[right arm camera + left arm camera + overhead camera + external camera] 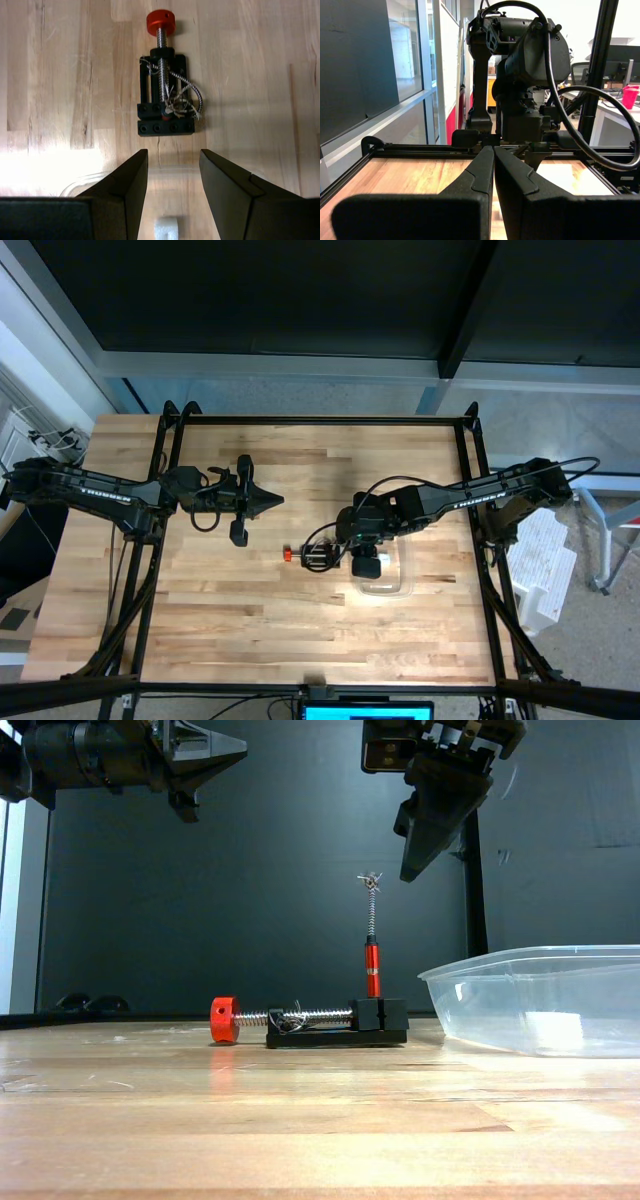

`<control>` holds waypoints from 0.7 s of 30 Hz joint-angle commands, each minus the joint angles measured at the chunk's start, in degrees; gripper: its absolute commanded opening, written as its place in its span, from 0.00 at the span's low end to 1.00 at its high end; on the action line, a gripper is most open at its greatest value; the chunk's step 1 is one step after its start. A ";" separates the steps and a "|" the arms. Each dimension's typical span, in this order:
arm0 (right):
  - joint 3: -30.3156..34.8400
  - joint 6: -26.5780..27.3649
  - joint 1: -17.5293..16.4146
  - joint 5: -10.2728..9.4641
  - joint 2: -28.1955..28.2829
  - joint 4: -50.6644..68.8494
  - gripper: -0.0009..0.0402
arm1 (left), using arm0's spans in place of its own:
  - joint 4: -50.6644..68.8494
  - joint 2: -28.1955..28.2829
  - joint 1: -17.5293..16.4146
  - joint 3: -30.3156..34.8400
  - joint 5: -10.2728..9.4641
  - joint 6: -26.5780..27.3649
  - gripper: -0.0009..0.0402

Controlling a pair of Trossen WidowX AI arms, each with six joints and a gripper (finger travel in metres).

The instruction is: Pick the RCA connector and install on taskboard

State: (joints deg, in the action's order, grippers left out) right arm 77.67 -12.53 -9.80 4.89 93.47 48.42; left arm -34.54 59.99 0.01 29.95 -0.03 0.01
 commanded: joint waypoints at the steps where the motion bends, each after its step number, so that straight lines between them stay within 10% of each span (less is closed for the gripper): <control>1: 0.00 0.07 -0.04 0.02 -0.22 -0.11 0.35 | 0.00 0.02 0.00 0.00 0.00 -0.02 0.02; 21: -18.01 2.27 -0.33 0.22 -20.31 -23.80 0.01 | 0.00 0.02 -0.02 0.00 0.00 -0.02 0.02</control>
State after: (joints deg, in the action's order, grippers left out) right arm 61.39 -10.68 -10.22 4.95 74.48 27.09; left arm -34.52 60.01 0.01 29.95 -0.05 0.01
